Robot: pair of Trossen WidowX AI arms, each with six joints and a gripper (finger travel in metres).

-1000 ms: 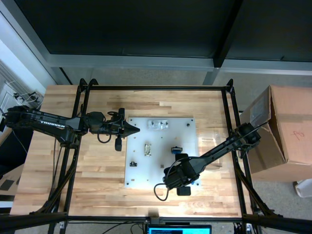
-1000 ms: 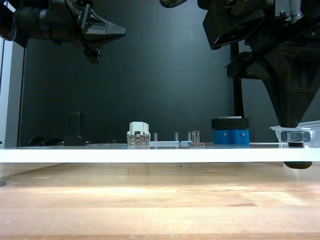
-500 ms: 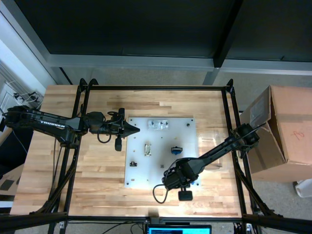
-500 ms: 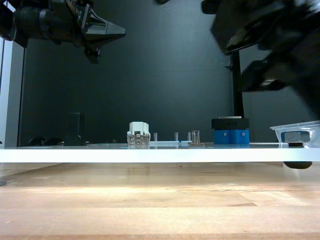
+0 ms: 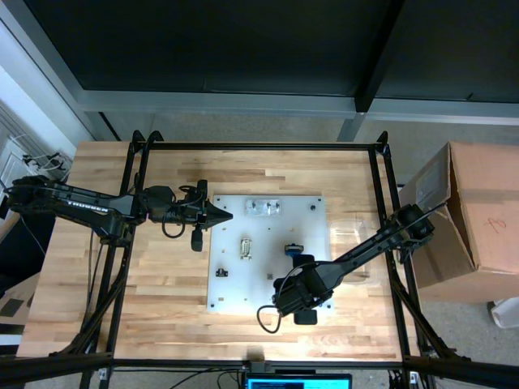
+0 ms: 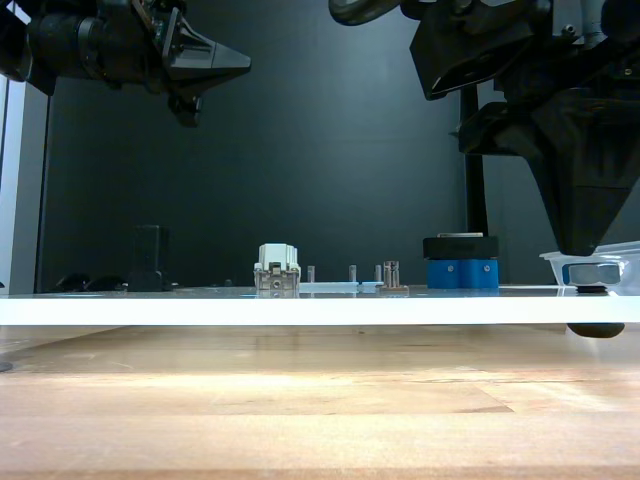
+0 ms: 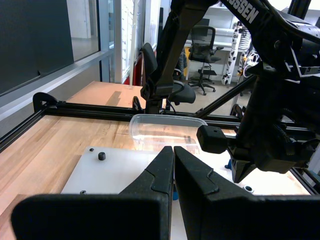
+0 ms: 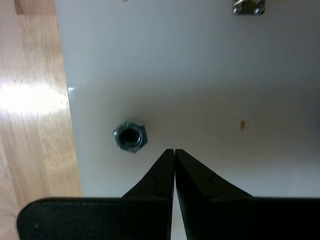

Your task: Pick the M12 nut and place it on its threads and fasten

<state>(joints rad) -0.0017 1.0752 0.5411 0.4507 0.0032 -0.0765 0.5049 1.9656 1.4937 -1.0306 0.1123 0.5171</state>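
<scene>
On stud, nut (right pincer beside)

Closed left tool held high; closed right tool low.

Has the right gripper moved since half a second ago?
Yes. The right gripper, shut, has come back over the near edge of the white board to near the M12 nut on its stud. The left gripper stays high over its left edge.

We record the M12 nut as silver and the board as white. The table is light wood with striped planks. Left gripper and right gripper are black. One block is blue, black-topped; the cardboard box is brown.
</scene>
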